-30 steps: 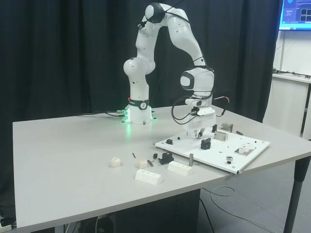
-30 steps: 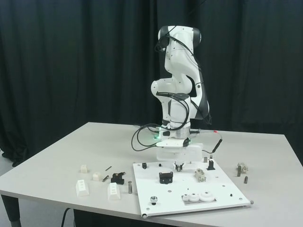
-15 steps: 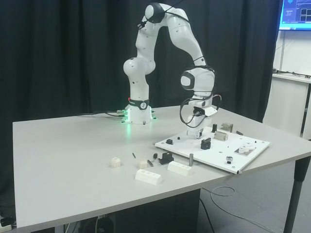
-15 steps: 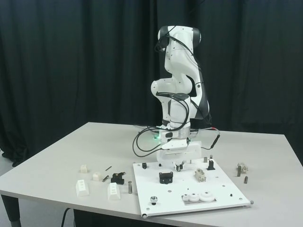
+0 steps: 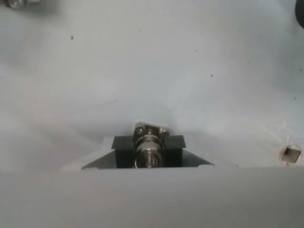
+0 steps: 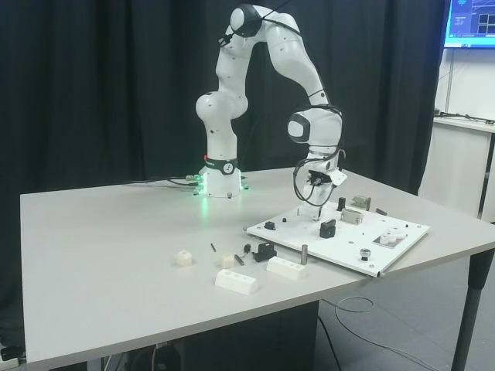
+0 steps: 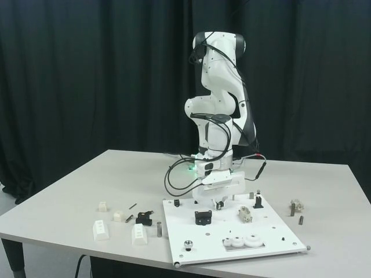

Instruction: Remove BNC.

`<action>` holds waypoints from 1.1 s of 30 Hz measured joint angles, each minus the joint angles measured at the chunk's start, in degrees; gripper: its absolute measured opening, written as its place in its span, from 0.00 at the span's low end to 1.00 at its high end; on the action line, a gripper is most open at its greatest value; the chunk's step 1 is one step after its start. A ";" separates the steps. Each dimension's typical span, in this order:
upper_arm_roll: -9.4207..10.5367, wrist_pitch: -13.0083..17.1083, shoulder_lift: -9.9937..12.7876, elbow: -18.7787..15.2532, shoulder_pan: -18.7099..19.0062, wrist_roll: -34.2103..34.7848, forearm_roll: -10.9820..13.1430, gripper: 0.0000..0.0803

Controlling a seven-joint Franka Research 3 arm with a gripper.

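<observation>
One gripper tilted above board.

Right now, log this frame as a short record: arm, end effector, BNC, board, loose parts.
arm: white Franka arm bent down over the board
end effector: end effector just above the board, tilted
BNC: metal BNC connector between the fingertips in the wrist view
board: white flat assembly board on grey table
loose parts: white blocks beside the board
</observation>
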 joint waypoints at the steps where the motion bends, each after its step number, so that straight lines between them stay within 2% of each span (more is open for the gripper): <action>1: 0.00 -0.11 0.00 0.05 -0.01 -0.70 0.00 0.15; 33: 0.58 -0.95 0.08 0.47 -0.73 -16.31 0.00 0.15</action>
